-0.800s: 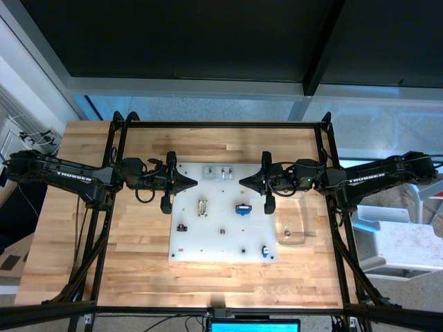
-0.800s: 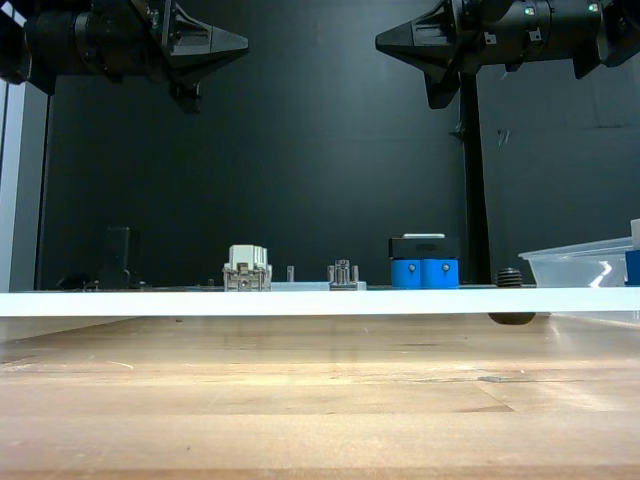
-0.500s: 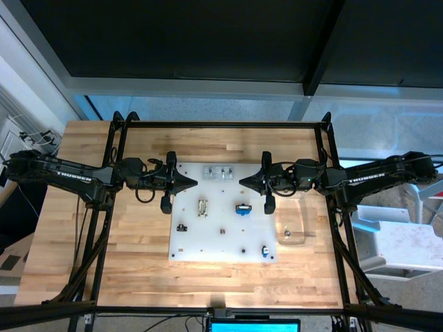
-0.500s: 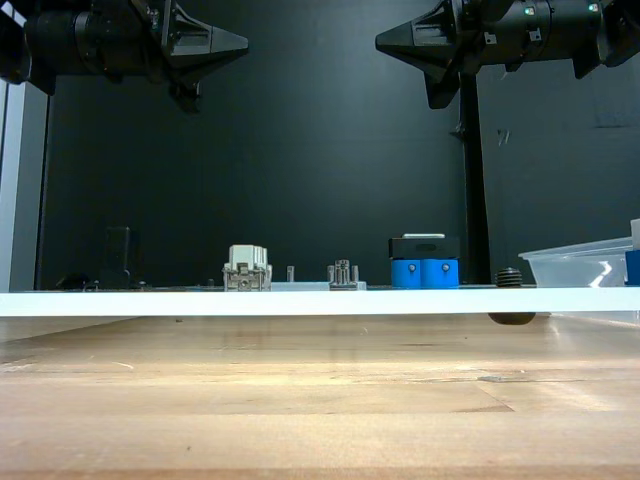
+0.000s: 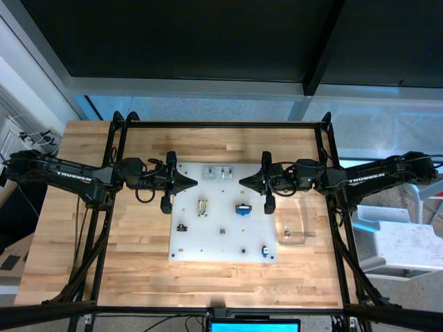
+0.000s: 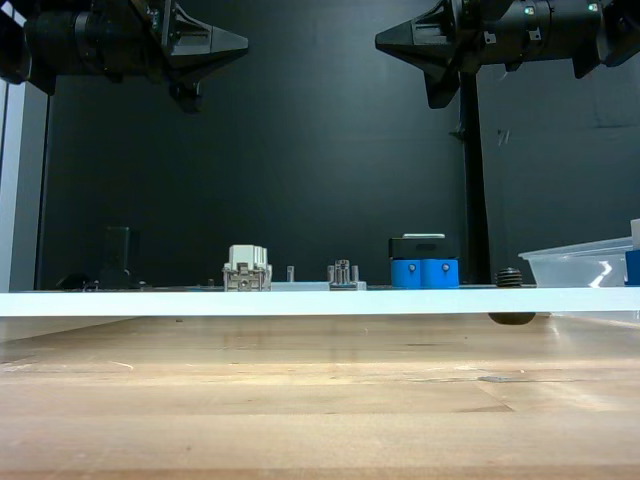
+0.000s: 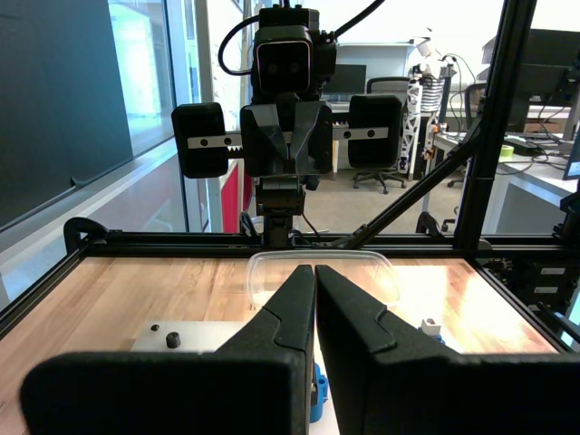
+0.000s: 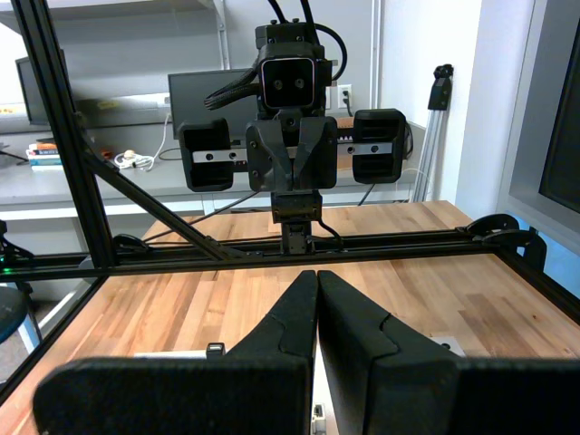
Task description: Pick the M12 fastener and fasten on the M12 threads
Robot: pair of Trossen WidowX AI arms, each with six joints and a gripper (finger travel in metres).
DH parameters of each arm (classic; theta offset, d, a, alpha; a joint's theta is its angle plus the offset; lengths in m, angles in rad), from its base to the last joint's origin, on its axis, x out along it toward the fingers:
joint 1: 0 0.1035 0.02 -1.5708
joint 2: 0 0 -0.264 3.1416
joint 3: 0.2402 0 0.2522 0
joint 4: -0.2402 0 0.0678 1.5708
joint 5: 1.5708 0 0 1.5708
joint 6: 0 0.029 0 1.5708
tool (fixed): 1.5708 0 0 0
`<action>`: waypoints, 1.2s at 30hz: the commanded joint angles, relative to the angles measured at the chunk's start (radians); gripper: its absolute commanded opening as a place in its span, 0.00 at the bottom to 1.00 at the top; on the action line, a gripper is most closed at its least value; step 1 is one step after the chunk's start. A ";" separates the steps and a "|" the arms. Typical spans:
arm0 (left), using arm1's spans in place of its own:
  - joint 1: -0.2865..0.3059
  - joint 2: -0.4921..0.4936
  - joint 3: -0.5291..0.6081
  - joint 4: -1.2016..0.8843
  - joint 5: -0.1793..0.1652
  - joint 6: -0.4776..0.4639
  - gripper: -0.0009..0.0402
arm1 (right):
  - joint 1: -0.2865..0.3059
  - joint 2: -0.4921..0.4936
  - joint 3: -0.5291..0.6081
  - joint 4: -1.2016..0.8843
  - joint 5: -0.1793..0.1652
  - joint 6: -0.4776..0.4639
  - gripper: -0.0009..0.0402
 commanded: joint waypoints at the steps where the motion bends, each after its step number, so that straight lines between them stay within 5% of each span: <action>1: 0.000 0.000 0.000 0.000 0.000 0.000 0.02 | 0.002 -0.015 0.000 -0.031 -0.031 -0.035 0.02; 3: 0.000 0.000 0.000 0.000 0.000 0.000 0.02 | 0.001 -0.033 0.005 -0.093 -0.061 -0.090 0.02; 16: 0.000 0.000 0.000 0.000 0.000 0.000 0.02 | 0.011 -0.047 0.246 -0.953 -0.105 -0.185 0.02; 36: 0.000 0.000 0.000 0.000 0.000 0.000 0.02 | 0.185 -0.013 0.375 -1.548 -0.094 -0.248 0.02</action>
